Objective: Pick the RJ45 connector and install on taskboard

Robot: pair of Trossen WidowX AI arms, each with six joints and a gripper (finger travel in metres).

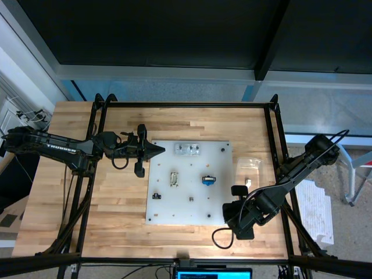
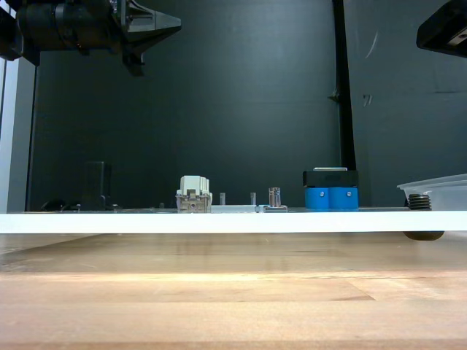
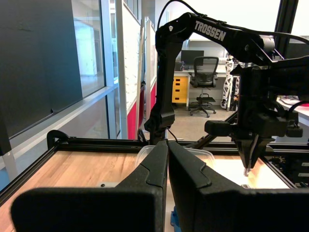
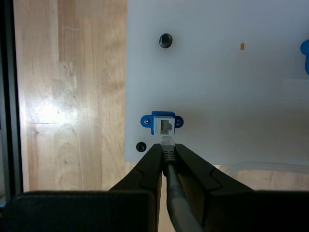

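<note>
Right wrist view: my right gripper [image 4: 166,149] is clamped on the RJ45 connector [image 4: 167,141], with its cable [image 4: 175,193] running back between the fingers. The plug's tip points at a little blue socket [image 4: 162,123] on the taskboard [image 4: 217,87]. It lines up just short of the socket, so it's not plugged in. That socket sits by a board corner, right next to a small dark hole [image 4: 141,146]. In the high view the right gripper hangs over the board's 5 o'clock corner, and the low view puts that arm well up off the board. My left gripper [image 1: 156,150] hovers over the board's edge around 10 o'clock, pointing toward 3. Its own camera shows the fingers pinched together on nothing. The clear tray [image 1: 251,167] sits on the wood at 3 o'clock of the board
</note>
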